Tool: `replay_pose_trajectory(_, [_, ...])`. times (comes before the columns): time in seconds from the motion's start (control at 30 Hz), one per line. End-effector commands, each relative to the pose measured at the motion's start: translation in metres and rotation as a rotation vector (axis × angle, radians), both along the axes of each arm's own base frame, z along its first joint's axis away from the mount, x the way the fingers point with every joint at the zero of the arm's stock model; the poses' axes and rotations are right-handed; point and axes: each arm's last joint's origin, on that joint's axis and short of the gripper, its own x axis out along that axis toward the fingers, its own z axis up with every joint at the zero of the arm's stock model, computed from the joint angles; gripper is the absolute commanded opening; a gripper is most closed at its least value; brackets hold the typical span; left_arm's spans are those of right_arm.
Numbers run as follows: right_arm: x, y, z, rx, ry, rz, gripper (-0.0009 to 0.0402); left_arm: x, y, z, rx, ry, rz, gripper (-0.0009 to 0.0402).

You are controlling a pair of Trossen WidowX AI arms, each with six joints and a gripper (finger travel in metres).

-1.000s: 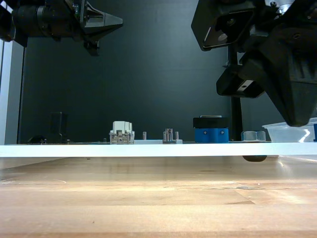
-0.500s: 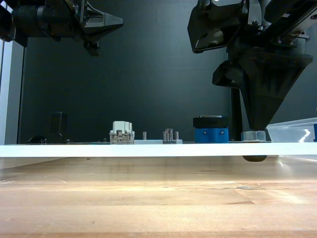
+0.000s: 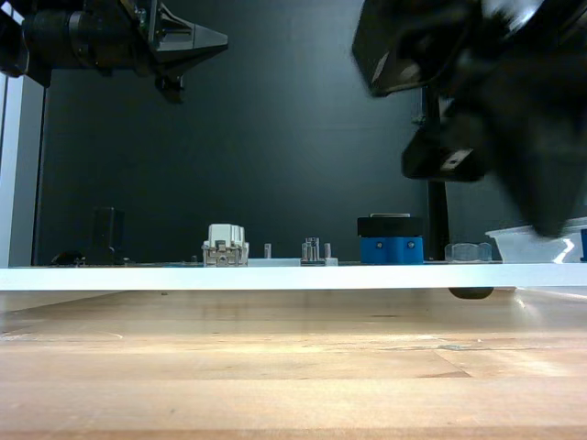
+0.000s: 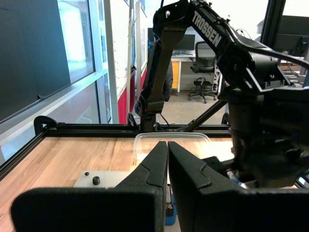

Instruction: Pick the M12 fastener and fasten on the M12 threads

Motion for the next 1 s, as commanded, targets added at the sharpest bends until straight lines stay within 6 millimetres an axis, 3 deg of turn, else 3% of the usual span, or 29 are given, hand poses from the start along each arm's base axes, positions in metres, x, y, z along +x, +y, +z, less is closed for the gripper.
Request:
replay_pose_trajectory(0.03, [-0.002, -0.001, 0.003, -0.019, -0.002, -0.006, 0.0, 0.0, 0.0, 0.0, 0.0, -0.001, 0.0, 0.0])
replay_pose_trajectory(0.4, [-0.002, -0.01, 0.009, -0.238, -0.096, -0.104, 0.0, 0.0, 0.0, 0.0, 0.0, 0.0, 0.0, 0.0])
replay_pose_trajectory(0.67, [0.002, -0.009, -0.003, -0.261, -0.094, -0.14, 0.0, 0.0, 0.0, 0.0, 0.0, 0.0, 0.0, 0.0])
replay_pose_trajectory(1.0, [0.004, -0.007, -0.003, -0.242, -0.11, -0.14, 0.0, 0.0, 0.0, 0.0, 0.0, 0.0, 0.0, 0.0])
